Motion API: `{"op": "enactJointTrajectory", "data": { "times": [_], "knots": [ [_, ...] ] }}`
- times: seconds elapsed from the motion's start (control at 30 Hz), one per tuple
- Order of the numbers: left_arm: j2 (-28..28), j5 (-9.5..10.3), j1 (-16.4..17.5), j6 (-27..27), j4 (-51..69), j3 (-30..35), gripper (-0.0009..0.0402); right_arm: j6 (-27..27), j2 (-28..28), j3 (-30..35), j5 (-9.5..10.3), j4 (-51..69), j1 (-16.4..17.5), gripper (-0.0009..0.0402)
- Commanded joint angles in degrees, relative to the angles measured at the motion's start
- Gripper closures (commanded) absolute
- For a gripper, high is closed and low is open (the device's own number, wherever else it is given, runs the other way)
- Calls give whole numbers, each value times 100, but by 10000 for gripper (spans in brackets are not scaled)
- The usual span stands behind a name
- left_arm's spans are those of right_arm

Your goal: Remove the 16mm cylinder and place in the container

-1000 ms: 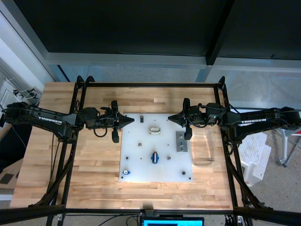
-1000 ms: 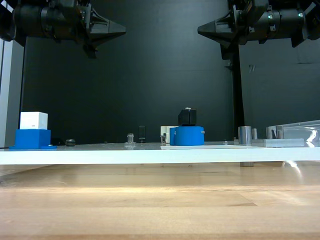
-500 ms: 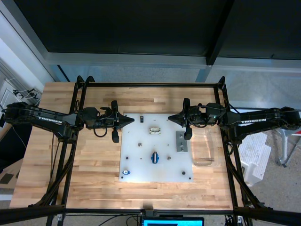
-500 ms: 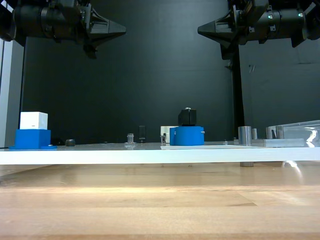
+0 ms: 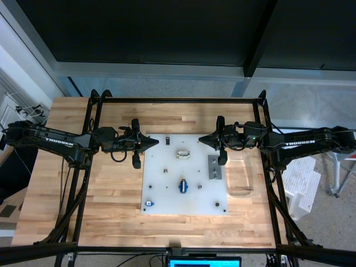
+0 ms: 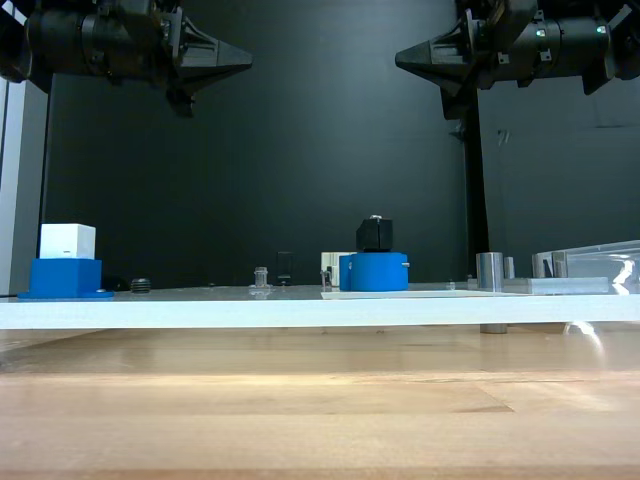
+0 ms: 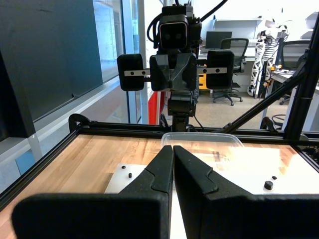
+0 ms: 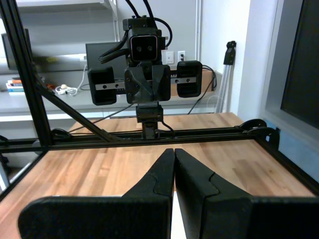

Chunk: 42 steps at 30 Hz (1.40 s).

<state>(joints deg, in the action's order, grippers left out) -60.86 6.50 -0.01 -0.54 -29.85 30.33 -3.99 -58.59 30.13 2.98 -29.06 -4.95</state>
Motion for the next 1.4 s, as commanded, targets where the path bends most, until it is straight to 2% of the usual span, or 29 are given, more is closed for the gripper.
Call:
{"op": "enactJointTrajectory", "data": {
  "times": [0.03, 0.33, 0.37, 0.5, 0.53, 1.03, 1.17, 1.4],
  "knots": [
    [0, -2, 2, 0, 0, 0, 393, -168, 0, 162, 20, 435, 79, 393],
    [0, -2, 0, 0, 0, 0, 393, -179, -254, 1362, -66, 3370, 597, 393],
    [0, -2, 2, 0, 0, 0, 393, -186, -323, 1521, -109, 3689, 664, 393],
    [0, -2, 0, 0, 0, 0, 393, -203, -723, 2118, -492, 4806, 1001, 393],
    [0, -2, 2, 0, 0, 0, 393, -205, -824, 2258, -511, 5029, 1064, 393],
    [0, -2, 2, 0, 0, 0, 393, -603, -2409, 3818, -492, 7285, 1528, 390],
    [0, -2, 0, 0, 0, 0, 393, -662, -2800, 4155, -511, 7733, 1574, 365],
    [0, -2, 0, 0, 0, 0, 393, -791, -3279, 4542, -516, 7928, 1644, 288]
  ]
}}
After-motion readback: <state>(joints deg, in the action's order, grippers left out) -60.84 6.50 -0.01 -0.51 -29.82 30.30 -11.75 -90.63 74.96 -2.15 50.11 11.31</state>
